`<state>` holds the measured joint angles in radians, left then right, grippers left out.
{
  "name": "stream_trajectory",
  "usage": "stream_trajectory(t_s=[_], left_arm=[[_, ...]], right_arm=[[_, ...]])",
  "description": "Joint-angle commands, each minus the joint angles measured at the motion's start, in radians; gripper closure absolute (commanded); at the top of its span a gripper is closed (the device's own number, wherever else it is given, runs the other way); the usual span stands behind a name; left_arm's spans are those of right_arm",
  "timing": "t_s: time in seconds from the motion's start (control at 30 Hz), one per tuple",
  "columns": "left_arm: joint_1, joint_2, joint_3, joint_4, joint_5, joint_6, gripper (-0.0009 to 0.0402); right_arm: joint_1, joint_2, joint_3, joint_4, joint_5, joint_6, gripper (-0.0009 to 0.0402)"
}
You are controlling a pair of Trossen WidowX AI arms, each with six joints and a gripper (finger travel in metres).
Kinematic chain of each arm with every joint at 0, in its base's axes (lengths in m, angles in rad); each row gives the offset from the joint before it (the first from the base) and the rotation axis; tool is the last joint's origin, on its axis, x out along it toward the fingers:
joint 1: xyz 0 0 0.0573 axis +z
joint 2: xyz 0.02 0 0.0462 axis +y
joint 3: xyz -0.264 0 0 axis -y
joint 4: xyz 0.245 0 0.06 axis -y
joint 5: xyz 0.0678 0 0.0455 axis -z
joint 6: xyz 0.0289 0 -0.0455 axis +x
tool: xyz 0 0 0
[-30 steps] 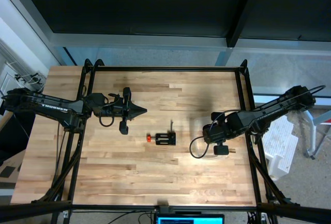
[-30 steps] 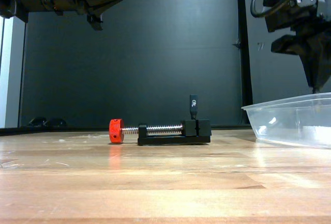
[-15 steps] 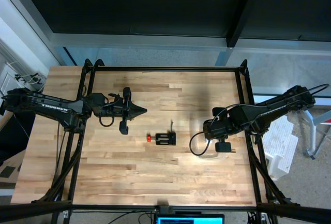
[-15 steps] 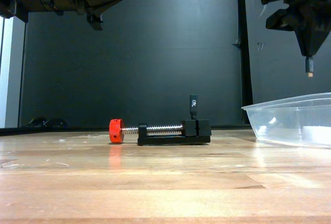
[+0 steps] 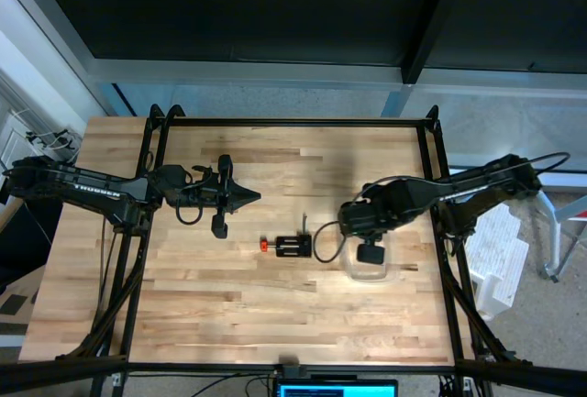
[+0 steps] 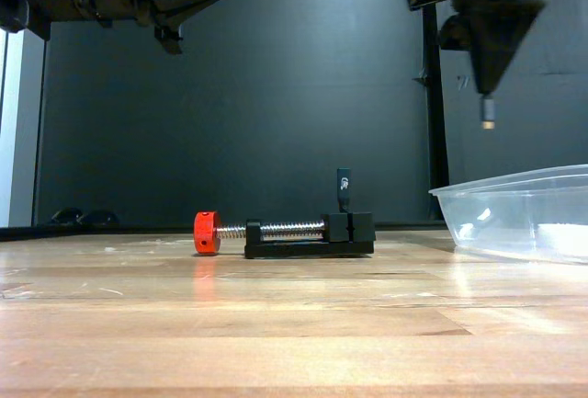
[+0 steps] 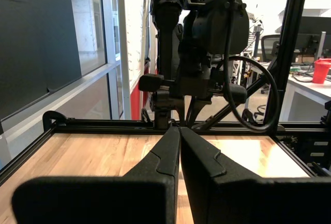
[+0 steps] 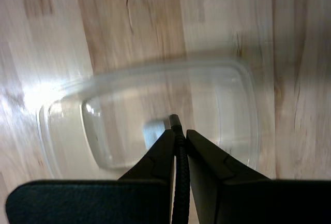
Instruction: Pick the USB-C connector and install on taskboard
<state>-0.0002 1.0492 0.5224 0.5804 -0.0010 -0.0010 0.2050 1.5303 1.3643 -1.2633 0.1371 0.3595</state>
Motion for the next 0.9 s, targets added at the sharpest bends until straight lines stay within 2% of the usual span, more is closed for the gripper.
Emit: stream_trajectory(t_s=[0.03, 0.23, 0.9], left_arm=[[0.000, 0.000, 0.000, 0.000, 0.000, 0.000, 0.0393], [0.000, 0.000, 0.000, 0.000, 0.000, 0.000, 0.0393], [0.000, 0.000, 0.000, 0.000, 0.000, 0.000, 0.0393]], right_arm=[[-0.015, 0.045, 0.056, 0.000, 0.000, -0.024, 0.0393], [-0.026, 0.120, 0.156, -0.012, -0.008, -0.103, 0.0393], [-0.042, 0.354, 0.374, -0.016, -0.007, -0.053, 0.0393]])
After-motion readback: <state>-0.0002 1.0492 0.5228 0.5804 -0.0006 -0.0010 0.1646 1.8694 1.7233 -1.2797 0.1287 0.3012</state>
